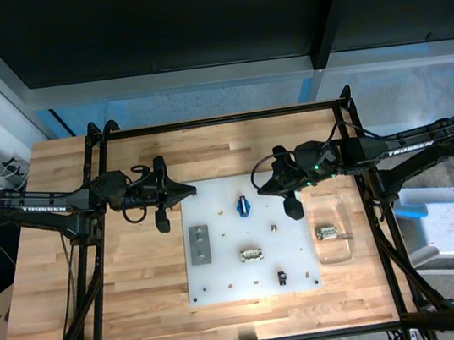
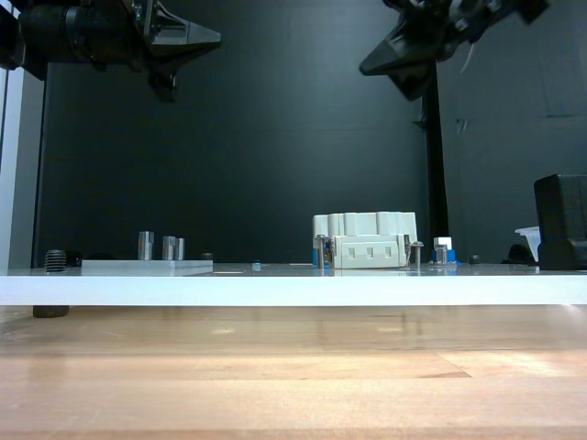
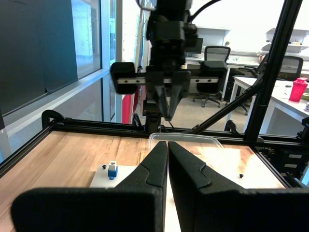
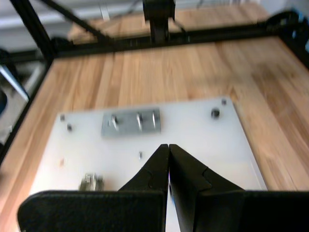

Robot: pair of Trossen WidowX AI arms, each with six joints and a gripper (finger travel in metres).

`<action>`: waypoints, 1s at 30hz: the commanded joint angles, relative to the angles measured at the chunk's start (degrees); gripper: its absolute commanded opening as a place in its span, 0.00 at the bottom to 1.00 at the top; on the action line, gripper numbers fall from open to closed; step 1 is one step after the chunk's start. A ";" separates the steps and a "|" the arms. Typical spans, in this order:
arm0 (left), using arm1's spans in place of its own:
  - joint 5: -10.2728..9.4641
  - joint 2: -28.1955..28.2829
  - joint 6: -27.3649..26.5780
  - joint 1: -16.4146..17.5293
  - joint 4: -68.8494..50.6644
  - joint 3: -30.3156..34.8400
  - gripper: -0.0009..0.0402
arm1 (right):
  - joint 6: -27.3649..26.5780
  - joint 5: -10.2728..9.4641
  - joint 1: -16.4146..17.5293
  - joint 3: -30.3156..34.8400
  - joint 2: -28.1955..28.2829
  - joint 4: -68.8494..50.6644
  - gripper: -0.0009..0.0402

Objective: Pick the HAN10E connector and install in the HAN10E hub

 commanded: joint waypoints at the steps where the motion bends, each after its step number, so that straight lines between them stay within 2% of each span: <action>1: 0.00 0.00 0.02 0.00 0.02 0.00 0.02 | 1.11 3.10 3.02 3.52 0.26 -7.26 0.02; 4: 0.02 0.00 0.02 0.02 0.02 0.00 0.02 | 2.67 4.87 5.42 5.92 0.33 -12.76 0.02; 8: 0.02 0.00 0.02 0.00 0.00 0.00 0.02 | 3.45 5.20 8.57 8.39 0.33 -19.37 0.02; 21: 0.00 0.00 0.02 0.02 0.00 0.00 0.02 | 11.32 4.59 14.71 12.44 0.33 -39.04 0.02; 30: 0.00 0.00 0.02 0.02 0.02 0.00 0.02 | 16.79 4.68 21.64 12.35 0.33 -50.31 0.02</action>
